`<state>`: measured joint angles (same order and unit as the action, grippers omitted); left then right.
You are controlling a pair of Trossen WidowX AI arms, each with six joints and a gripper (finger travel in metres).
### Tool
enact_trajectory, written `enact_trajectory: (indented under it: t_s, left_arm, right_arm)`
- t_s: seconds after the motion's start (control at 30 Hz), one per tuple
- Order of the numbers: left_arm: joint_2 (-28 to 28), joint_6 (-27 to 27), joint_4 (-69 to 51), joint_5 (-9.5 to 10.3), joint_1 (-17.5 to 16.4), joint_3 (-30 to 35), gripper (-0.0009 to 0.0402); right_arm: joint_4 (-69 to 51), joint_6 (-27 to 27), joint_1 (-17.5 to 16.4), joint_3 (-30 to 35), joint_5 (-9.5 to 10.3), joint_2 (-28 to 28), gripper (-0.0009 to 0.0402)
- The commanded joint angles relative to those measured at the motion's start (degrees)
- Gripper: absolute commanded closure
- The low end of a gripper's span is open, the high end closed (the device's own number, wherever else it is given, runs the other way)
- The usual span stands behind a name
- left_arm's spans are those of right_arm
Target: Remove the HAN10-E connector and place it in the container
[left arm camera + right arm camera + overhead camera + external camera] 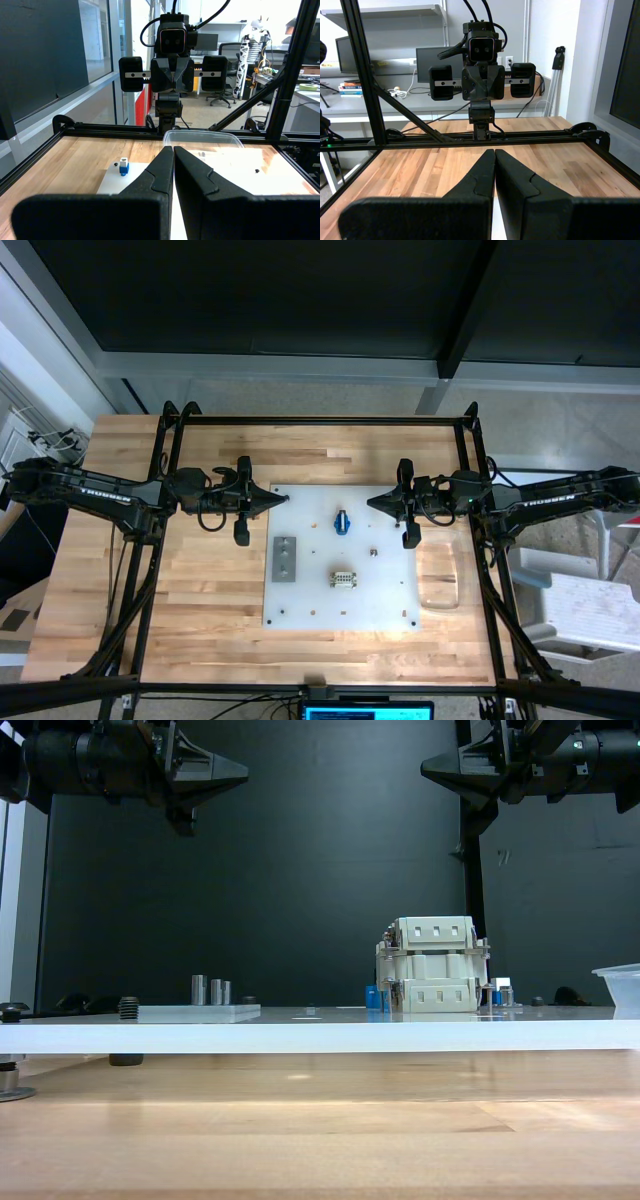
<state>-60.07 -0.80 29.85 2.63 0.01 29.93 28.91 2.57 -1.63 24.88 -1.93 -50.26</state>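
Nothing begun: small beige-grey HAN10-E connector (344, 580) sat mounted near the white square board's (385, 592) near edge, clear plastic container (440, 585) just off its right edge, while left gripper (284, 499) and right gripper (371, 502) hung closed and empty above the far edge, so the next move likely called for one arm to open and descend onto the connector.
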Motion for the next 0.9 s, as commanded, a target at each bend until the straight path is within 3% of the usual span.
enact_trajectory:
  t_s: [0.03, 0.6, 0.9]
  left_arm:
    - [0.0, 0.0, 0.0, 0.00, 0.0, 0.0, 0.0393]
    - [0.0, 0.0, 0.0, 0.00, 0.0, 0.0, 0.0393]
    - [0.0, 0.0, 0.0, 0.00, 0.0, 0.0, 0.0393]
  right_arm:
    - [-2.0, 0.0, 0.0, 0.0, 0.04, 0.0, 0.0393]
    - [-2.7, 0.7, 0.0, 0.4, 0.02, 0.0, 0.0393]
    - [-19.1, 2.1, 0.0, 11.0, 0.72, -1.8, 0.0393]
